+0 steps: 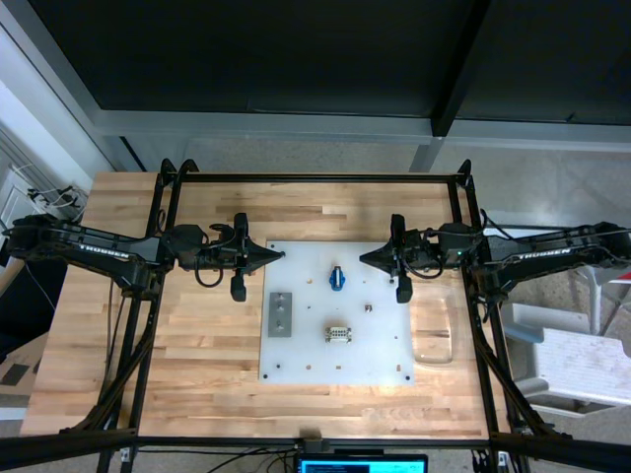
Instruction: Remove the HAN10-E connector and place it in the container
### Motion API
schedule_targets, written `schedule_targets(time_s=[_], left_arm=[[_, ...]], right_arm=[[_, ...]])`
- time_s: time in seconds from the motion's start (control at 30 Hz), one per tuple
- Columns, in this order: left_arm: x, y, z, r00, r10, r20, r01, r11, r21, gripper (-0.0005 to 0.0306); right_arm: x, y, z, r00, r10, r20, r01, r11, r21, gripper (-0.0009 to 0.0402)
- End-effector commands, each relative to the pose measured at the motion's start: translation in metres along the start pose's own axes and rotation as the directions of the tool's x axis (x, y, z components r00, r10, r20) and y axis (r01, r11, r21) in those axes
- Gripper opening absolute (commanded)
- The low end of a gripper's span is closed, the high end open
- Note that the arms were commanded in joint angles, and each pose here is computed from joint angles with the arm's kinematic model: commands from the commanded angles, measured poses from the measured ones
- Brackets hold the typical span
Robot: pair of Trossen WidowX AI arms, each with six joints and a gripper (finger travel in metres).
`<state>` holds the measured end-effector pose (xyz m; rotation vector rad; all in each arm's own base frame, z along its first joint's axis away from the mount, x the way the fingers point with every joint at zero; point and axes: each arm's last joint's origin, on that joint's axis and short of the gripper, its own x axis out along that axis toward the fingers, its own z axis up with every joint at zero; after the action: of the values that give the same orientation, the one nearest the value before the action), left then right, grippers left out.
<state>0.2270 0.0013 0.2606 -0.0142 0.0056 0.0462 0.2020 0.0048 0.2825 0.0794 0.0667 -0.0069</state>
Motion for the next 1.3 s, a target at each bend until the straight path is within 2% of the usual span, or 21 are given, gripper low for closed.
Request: schedule_targets(time_s=[0.03,0.27,0.37,0.47,0.67,0.73,0.97,1.1,1.17,1.3], left_arm=[[0.0,0.0,0.0,1.0,0.0,0.001,0.0,1.0,0.0,0.0],[0.0,0.0,0.0,1.0,0.0,0.001,0.0,1.0,0.0,0.0],[0.0,0.0,0.0,1.0,0.0,0.001,0.0,1.0,0.0,0.0],[0.0,0.0,0.0,1.0,0.0,0.001,0.0,1.0,0.0,0.0],[0.0,0.0,0.0,1.0,0.0,0.001,0.0,1.0,0.0,0.0],[0.0,0.0,0.0,1.0,0.0,0.001,0.0,1.0,0.0,0.0],[0.0,0.0,0.0,1.0,0.0,0.001,0.0,1.0,0.0,0.0],[0.0,0.0,0.0,1.0,0.0,0.001,0.0,1.0,0.0,0.0],[0.0,0.0,0.0,1.0,0.0,0.001,0.0,1.0,0.0,0.0],[0.0,0.0,0.0,1.0,0.0,0.001,0.0,1.0,0.0,0.0]], right_arm=[[0.005,0.002,0.012,0.998,0.006,-0.07,-0.006,1.0,0.003,0.0],[0.024,0.005,0.033,0.957,-0.008,-0.29,0.018,0.999,0.031,0.0],[0.034,0.007,0.04,0.933,0.018,-0.36,-0.004,0.999,0.042,0.0],[0.043,0.01,0.048,0.904,0.018,-0.427,0.007,0.998,0.058,0.0],[0.059,0.024,0.063,0.824,0.028,-0.565,-0.001,0.999,0.049,0.0],[0.067,0.031,0.067,0.79,0.028,-0.612,0.002,0.999,0.048,0.0],[0.09,0.055,0.077,0.643,0.04,-0.765,-0.019,0.999,0.036,0.0],[0.105,0.067,0.075,0.561,0.023,-0.828,-0.004,1.0,0.025,0.0],[0.11,0.071,0.074,0.519,0.005,-0.855,0.008,1.0,0.01,0.0],[0.122,0.081,0.064,0.432,-0.014,-0.902,0.016,1.0,-0.008,0.0]])
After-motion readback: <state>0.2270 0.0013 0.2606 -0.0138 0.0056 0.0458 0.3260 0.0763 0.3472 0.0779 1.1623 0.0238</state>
